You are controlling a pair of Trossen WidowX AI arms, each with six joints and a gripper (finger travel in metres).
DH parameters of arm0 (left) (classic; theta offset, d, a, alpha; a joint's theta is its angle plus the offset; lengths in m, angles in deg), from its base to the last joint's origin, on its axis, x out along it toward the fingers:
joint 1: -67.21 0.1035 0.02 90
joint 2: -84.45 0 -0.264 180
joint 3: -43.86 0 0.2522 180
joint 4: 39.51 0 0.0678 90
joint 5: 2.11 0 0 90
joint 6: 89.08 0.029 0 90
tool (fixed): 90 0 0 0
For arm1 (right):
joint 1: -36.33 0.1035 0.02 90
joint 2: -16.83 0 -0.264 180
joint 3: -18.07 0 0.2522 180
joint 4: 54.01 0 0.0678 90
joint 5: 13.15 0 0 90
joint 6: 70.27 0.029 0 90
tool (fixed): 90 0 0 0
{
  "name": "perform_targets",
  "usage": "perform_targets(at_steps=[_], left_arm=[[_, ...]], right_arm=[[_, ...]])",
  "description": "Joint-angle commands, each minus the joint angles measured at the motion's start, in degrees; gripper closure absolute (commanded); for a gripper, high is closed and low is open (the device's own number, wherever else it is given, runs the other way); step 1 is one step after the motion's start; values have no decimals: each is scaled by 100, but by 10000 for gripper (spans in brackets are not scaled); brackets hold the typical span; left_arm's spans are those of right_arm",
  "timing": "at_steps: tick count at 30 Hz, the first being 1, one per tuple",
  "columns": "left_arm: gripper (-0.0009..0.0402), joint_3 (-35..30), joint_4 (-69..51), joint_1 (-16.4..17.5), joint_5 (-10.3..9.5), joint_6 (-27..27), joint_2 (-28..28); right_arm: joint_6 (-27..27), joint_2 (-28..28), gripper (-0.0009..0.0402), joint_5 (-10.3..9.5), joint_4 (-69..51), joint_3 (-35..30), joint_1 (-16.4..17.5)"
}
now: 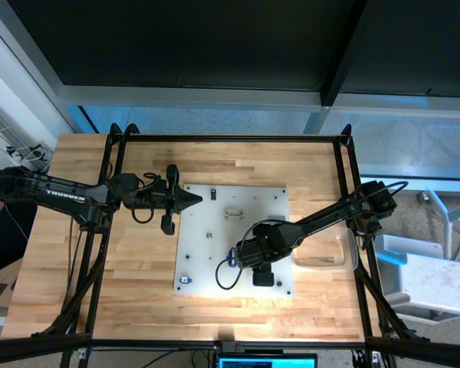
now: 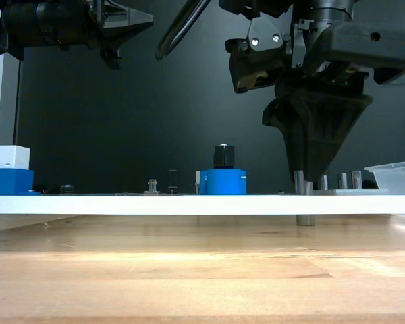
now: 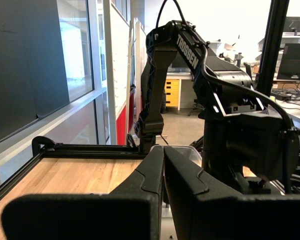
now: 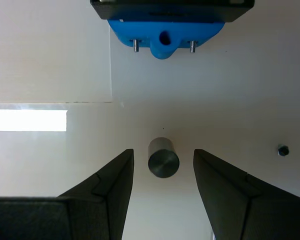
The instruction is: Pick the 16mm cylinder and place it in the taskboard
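Note:
The 16mm cylinder (image 4: 163,158) is a short grey metal peg standing upright in the white taskboard (image 4: 240,75). Its lower end (image 2: 305,219) shows beneath the board's edge (image 2: 155,204). My right gripper (image 4: 163,152) points straight down over it, open, with a finger on each side and a gap to both. From above, the right gripper (image 1: 254,261) hides the peg on the taskboard (image 1: 207,264). My left gripper (image 1: 193,198) hovers at the board's far left edge, shut and holding nothing, with its fingers (image 3: 163,165) pressed together.
A clear plastic tray (image 1: 326,257) lies just right of the board. A blue fitting with a black knob (image 2: 221,177), a white block on a blue base (image 2: 10,169), a row of small pegs (image 2: 341,180) and a beige connector (image 1: 232,213) stand on the board.

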Motion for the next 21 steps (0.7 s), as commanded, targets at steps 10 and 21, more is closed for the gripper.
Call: perform_targets(at_steps=[10, 21], left_arm=[[393, 0, 0, 0, 0, 2, -2], [393, 0, 0, 2, 0, 0, -2]], right_arm=[[0, 413, 229, 11, -278, -2, 2], [0, 756, 229, 11, -363, -2, 2]])
